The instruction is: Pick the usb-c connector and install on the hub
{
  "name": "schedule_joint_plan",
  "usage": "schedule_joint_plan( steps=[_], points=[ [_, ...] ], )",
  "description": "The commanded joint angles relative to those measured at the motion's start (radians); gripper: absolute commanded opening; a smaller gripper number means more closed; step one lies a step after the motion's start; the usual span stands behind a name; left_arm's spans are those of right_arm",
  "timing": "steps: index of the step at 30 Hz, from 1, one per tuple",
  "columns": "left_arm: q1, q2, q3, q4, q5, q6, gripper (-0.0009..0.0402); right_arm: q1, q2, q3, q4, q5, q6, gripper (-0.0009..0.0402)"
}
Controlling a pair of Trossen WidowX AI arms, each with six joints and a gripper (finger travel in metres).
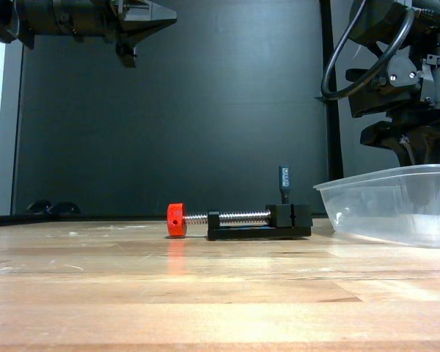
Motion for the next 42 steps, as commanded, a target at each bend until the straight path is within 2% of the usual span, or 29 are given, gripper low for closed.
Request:
schedule_joint_plan(
  steps=[1, 8, 24, 32, 42],
  points=[
    [0.0, 0.0, 0.0, 0.0, 0.0, 0.0, 0.0, 0.0, 0.0, 0.0, 0.001, -0.001, -0.003, 0.0011],
    [0.0, 0.0, 0.0, 0.0, 0.0, 0.0, 0.0, 0.0, -0.001, 0.0, 0.004, -0.002, -0.005, -0.0001],
    [0.0, 0.0, 0.0, 0.0, 0.0, 0.0, 0.0, 0.0, -0.035, 0.024, -0.043, 0.0, -0.005, 0.0],
    [0.0, 0.0, 0.0, 0.0, 0.0, 0.0, 0.0, -0.001, -0.07, 0.093, -0.157, 0.001, -0.01, 0.0],
    [0.0, 0.0, 0.0, 0.0, 0.0, 0.0, 0.0, -0.003, -0.089, 0.249, -0.352, 0.002, -0.013, 0.0]
  ],
)
